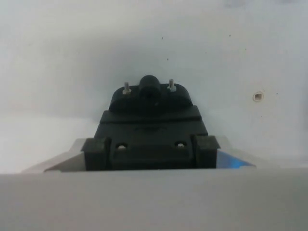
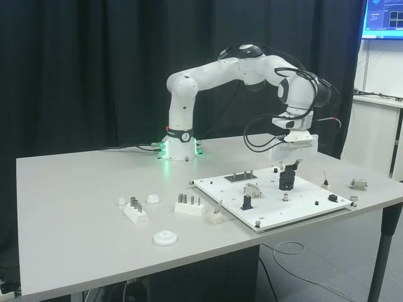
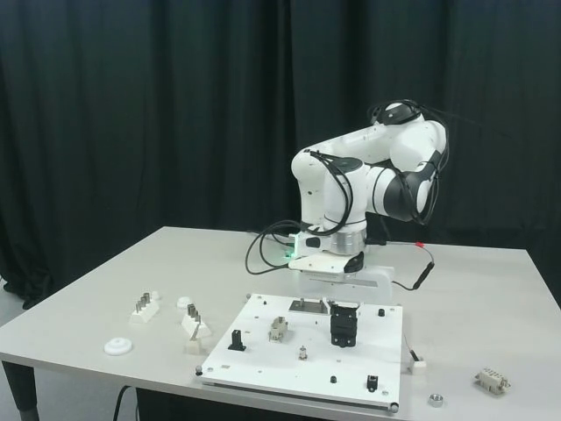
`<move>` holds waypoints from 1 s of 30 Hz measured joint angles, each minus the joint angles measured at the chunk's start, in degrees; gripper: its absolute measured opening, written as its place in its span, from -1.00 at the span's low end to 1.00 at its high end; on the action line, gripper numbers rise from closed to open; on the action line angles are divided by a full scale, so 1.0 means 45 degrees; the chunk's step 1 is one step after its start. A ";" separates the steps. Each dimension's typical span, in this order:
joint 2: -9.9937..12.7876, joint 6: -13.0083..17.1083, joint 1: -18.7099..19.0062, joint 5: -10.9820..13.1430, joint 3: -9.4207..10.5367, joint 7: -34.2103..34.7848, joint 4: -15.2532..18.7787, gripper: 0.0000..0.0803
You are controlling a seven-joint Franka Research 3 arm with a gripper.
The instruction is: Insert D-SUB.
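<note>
Black and blocky, the D-SUB plug (image 1: 150, 132) fills the middle of the wrist view, held tight between the two black fingers (image 1: 94, 153) of the gripper (image 1: 150, 154). Two small metal screws (image 1: 126, 88) stick up from the plug's far end, one on each side of a round black knob. Below the plug lies the white board (image 1: 202, 57), with one small hole (image 1: 258, 96) in it off to the side. In the first room view the white robot arm (image 2: 233, 69) reaches over from its base with the green light (image 2: 165, 149) and hangs the gripper (image 2: 287, 182) straight down over the white board (image 2: 302, 211), holding the plug just above it. On the board stand a small black post (image 2: 247, 202) and a metal socket (image 2: 253, 189) to the left of the gripper. On the grey table (image 2: 75, 189) to the left lie small white blocks (image 2: 136, 211) with pegs and a white gear (image 2: 165, 238). A loose connector (image 2: 359, 184) lies at the far right.
</note>
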State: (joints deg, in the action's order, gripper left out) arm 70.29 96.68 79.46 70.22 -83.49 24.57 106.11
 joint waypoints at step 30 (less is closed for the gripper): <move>0.0023 0.0175 0.0162 -0.0245 0.0007 0.0173 0.0025 -0.05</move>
State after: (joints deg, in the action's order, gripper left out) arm 70.40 97.47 80.19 69.11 -83.46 25.34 106.22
